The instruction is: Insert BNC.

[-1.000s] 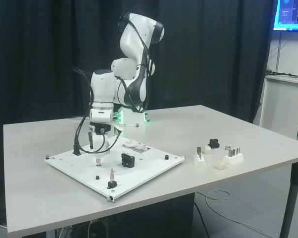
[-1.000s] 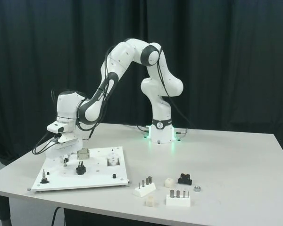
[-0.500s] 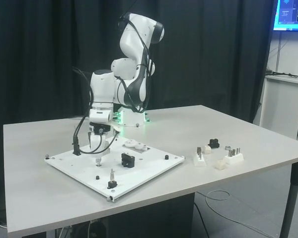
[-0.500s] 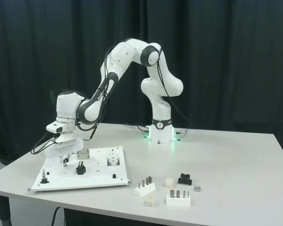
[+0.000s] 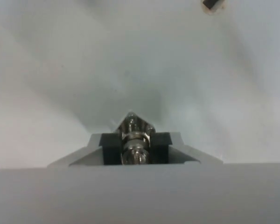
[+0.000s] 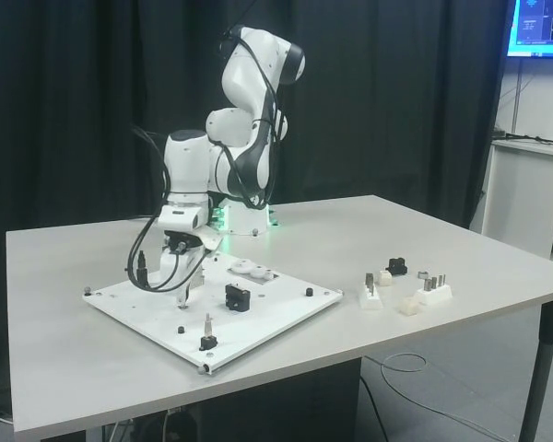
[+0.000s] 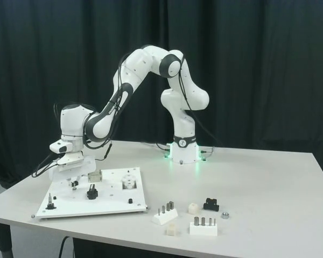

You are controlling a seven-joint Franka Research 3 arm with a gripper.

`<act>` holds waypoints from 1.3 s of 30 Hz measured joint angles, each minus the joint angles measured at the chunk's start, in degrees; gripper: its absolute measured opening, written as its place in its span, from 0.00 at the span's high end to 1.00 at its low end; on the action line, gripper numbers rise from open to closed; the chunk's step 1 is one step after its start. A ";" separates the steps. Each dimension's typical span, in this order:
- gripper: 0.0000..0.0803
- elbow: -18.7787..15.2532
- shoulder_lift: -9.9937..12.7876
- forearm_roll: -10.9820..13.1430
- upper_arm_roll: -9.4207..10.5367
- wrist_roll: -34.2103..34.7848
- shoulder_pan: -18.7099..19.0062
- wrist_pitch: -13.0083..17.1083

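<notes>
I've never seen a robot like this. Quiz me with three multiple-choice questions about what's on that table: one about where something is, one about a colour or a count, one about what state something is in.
1. Where is the gripper?
A. above the white board
B. over the small blocks
C. beside the arm's base

2. What colour is the glow at the arm's base?
A. white
B. green
C. black

3. What lies between the fingers in the wrist view?
A. nothing
B. a nut
C. a BNC connector

Answers:
1 A, it hangs over the white board.
2 B, a green light rings the base.
3 C, the BNC connector sits gripped there.
</notes>
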 joint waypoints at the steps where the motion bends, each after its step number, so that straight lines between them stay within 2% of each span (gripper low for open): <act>1: 0.85 0.29 0.14 -0.12 -0.06 0.47 0.00 -0.40; 13: 0.85 2.52 1.25 -0.83 -0.58 5.94 0.00 -3.79; 29: 0.85 2.57 1.29 -0.82 -0.61 16.19 0.00 -3.96; 39: 0.85 2.57 1.29 -0.77 -0.61 25.56 0.03 -3.96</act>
